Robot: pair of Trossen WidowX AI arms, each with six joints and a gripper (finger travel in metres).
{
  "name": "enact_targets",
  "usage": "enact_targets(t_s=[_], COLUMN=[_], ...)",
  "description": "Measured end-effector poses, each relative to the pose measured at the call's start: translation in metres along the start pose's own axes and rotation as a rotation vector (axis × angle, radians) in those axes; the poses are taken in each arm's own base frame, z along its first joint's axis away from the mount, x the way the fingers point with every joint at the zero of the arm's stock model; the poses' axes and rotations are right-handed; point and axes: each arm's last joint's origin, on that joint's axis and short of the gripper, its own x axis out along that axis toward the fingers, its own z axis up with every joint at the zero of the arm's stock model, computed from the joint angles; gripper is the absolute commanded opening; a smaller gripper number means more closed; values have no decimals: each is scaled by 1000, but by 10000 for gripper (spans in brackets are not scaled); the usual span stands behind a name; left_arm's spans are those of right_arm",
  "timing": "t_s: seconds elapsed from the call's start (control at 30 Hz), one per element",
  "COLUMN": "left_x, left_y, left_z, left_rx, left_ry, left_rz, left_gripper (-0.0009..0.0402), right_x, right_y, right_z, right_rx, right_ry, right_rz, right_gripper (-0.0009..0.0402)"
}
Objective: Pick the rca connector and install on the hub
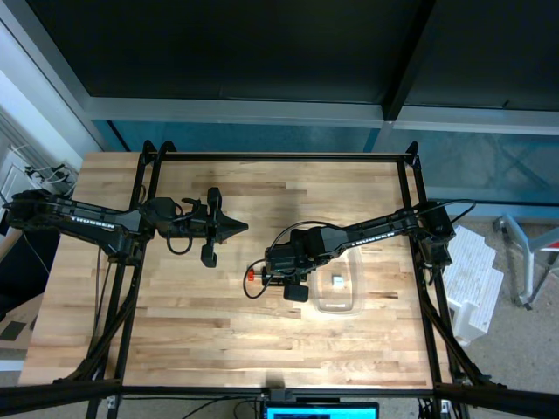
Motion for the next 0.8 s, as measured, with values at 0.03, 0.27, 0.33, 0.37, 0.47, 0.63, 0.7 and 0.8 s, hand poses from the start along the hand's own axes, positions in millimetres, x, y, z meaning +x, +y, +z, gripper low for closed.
enact_targets(t_s=[0.03, 0.27, 0.33, 0.37, 0.47, 0.63, 0.7, 0.8], left_x=[0, 0, 0, 0, 0, 0, 0, 0], left_y=[0, 0, 0, 0, 0, 0, 0, 0], left_z=[0, 0, 0, 0, 0, 0, 0, 0], left_rx=[0, 0, 0, 0, 0, 0, 0, 0], left_ry=[0, 0, 0, 0, 0, 0, 0, 0], left_rz=[0, 0, 0, 0, 0, 0, 0, 0], left_gripper=[0, 0, 0, 0, 0, 0, 0, 0], right_x=[0, 0, 2, 3, 5, 13, 15, 18], right_y=[0, 0, 0, 0, 0, 2, 2, 2], right_z=[0, 0, 0, 0, 1, 2, 2, 1], right_rx=[0, 0, -1, -1, -1, -3, -3, -4], right_ry=[0, 1, 1, 3, 4, 14, 18, 22], right_rz=[0, -3, -10, -13, -13, -9, -9, -11], right_gripper=[0, 0, 0, 0, 0, 0, 0, 0])
